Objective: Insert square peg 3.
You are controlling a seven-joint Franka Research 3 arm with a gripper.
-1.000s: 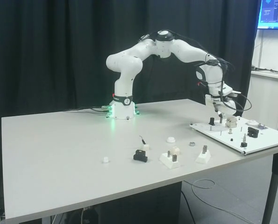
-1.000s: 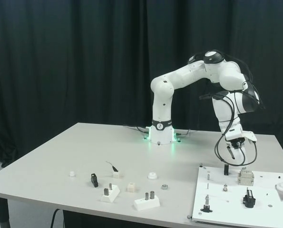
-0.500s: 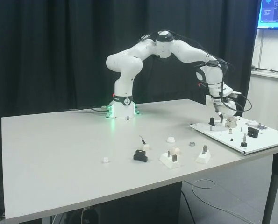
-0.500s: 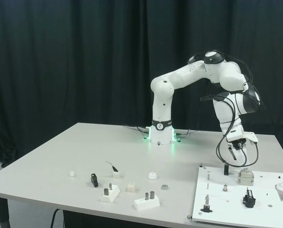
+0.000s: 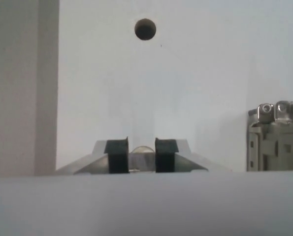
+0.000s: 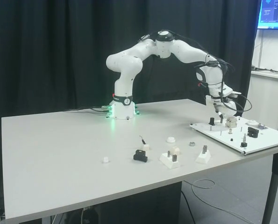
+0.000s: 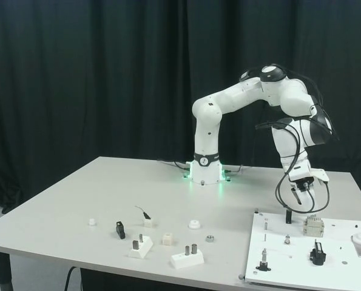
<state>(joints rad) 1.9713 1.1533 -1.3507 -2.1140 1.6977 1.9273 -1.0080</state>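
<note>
My gripper hangs low over the white board. Its two black fingertips stand close together, with a small grey square peg pinched between them. Past the fingertips there is a round dark hole in the board. In the second room view the gripper is over the board's back edge, between a black upright post and a grey metal block. The first room view shows the gripper just above that block.
The board carries several small posts and a black fixture. On the grey table lie white blocks with pegs, a black clip, a white cap and a nut. The arm's base glows green.
The gripper has crept a little lower and farther over the board, toward the metal block. Its fingers stay as they were.
</note>
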